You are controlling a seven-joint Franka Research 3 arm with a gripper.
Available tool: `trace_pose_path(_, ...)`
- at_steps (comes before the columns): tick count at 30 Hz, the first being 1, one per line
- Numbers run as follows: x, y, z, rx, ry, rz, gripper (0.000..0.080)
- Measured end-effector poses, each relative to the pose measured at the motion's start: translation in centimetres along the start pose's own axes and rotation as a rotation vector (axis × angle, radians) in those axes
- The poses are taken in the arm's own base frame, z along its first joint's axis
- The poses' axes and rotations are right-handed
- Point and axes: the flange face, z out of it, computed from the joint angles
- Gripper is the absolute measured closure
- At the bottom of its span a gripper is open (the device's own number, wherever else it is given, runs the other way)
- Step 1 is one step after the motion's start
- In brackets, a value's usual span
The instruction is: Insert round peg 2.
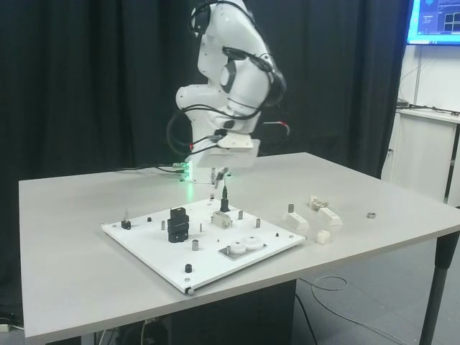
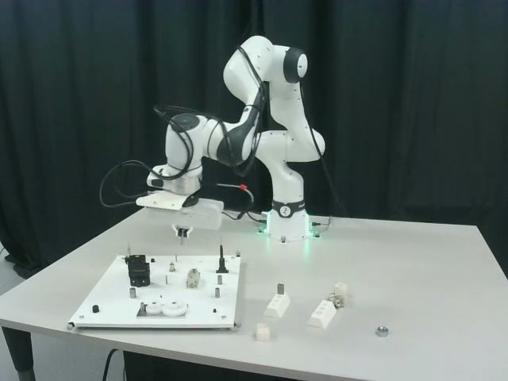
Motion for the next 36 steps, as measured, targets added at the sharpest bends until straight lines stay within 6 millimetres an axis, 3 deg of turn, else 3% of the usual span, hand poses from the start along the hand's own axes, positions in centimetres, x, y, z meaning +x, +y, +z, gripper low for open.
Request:
trace_pose_path(12, -0.1, 5.2, 4.0, 0.012, -0.036, -0.029, 0.0731)
trace_pose_path(23, -2.1, 6.9, 7.6, 0.034, -0.054, -0.072, 0.0731)
trace_pose_path(36, -4.6, 8.6, 9.0, 0.068, -0.074, -0.09, 0.0731)
